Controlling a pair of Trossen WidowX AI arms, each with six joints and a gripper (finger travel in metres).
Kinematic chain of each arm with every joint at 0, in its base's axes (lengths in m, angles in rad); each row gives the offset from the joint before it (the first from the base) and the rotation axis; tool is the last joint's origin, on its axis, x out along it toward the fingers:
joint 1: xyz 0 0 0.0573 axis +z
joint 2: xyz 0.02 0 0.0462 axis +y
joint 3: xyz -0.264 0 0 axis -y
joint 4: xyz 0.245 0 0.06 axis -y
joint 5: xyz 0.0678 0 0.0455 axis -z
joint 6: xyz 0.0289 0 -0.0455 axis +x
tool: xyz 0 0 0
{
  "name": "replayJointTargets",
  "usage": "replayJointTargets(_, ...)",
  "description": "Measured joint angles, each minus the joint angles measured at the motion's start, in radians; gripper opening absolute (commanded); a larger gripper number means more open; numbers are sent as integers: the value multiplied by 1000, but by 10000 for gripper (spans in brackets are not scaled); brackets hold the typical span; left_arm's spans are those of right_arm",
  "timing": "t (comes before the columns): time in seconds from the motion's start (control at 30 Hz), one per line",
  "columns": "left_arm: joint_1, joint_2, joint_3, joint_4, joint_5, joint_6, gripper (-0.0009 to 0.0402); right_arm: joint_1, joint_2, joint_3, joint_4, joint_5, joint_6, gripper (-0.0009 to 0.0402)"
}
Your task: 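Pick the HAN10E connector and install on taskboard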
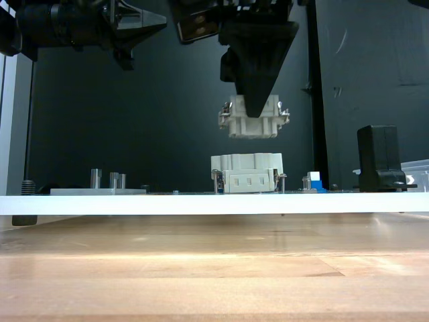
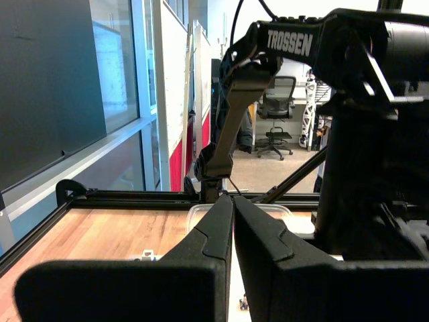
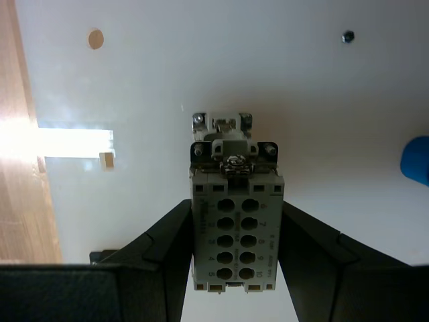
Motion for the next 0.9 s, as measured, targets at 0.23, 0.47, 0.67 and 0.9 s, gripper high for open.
replayJointTargets(0.23,0,0,0,0,0,0,1,-4,32,24,2,0,-11,23)
replayJointTargets(0.47,0,0,0,0,0,0,1,-4,35,20,19,0,-17,23)
replayJointTargets(0.67,0,0,0,0,0,0,1,-4,35,-5,35,-5,-16,23)
replayJointTargets(0.9,0,0,0,0,0,0,1,-4,35,-22,50,-10,-16,23)
